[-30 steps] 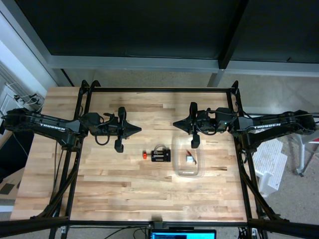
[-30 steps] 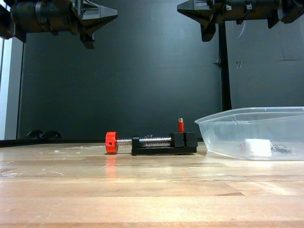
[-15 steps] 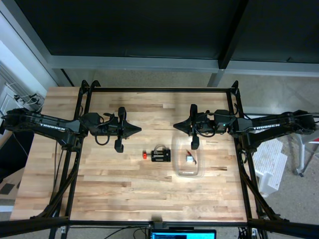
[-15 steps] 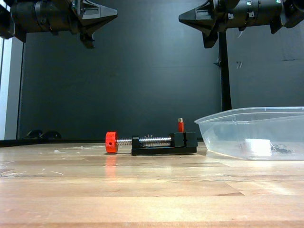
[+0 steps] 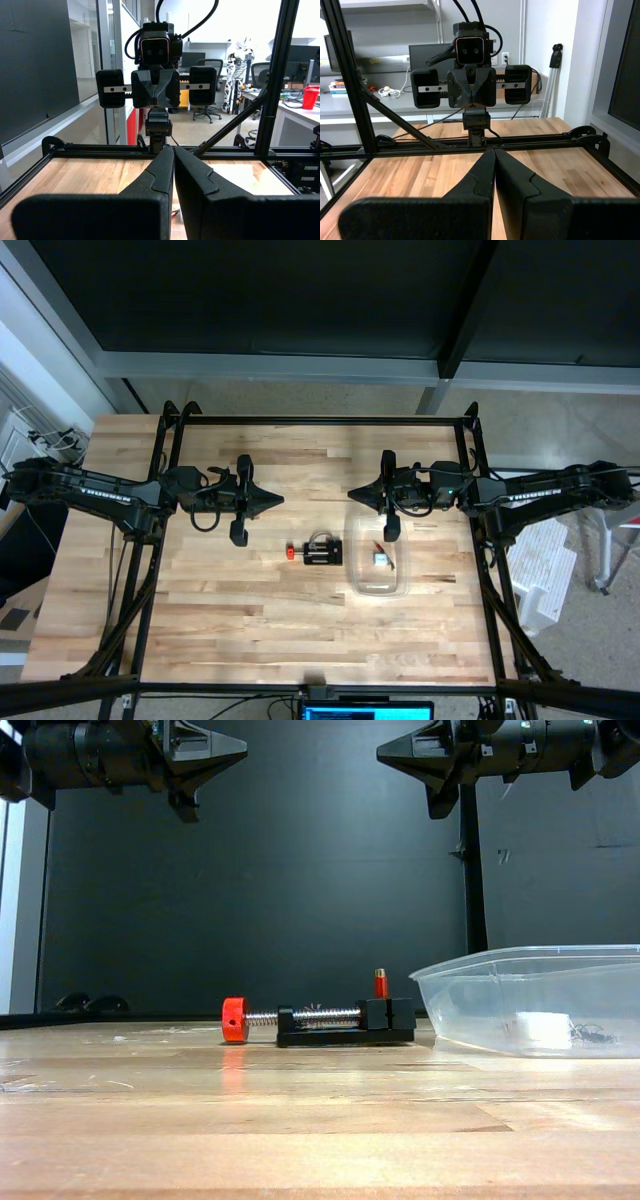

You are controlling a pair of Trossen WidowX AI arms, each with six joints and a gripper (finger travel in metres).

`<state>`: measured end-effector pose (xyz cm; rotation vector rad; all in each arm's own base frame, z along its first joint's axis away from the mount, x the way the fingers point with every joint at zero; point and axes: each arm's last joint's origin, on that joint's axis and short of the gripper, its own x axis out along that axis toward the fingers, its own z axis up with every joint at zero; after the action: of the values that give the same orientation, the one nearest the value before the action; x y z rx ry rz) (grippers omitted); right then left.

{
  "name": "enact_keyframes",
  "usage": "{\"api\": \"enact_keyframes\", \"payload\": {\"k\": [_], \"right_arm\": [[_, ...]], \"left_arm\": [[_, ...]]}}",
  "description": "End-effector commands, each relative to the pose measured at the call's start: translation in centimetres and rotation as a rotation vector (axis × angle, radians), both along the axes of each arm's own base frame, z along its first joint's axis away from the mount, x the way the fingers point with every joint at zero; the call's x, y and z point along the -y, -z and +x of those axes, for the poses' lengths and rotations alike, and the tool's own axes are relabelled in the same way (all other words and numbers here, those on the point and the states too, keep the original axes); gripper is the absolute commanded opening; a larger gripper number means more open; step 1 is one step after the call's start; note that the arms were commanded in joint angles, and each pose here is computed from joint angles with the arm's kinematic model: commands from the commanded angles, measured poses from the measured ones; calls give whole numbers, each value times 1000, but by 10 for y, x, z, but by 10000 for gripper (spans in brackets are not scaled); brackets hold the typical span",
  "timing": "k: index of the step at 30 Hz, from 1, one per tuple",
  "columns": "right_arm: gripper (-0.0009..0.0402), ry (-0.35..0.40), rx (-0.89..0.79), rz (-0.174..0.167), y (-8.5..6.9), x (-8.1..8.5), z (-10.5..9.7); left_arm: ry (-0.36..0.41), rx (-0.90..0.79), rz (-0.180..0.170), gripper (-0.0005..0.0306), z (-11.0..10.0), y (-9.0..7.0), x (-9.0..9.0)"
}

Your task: Remove the RCA connector from the receptacle and place in the container

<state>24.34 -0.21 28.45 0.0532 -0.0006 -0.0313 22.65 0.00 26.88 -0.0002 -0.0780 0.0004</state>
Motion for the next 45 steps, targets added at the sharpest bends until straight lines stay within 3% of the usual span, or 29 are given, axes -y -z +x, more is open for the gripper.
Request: {"api": "enact_keyframes", "payload": {"k": [1, 45], "right_arm": [[0, -2, 2, -7, -2, -1, 1], [0, -17, -1, 2, -4, -2, 1]], "left_arm": [[0, 0, 0, 0, 0, 0, 0], [0, 0, 0, 0, 0, 0, 0]]}}
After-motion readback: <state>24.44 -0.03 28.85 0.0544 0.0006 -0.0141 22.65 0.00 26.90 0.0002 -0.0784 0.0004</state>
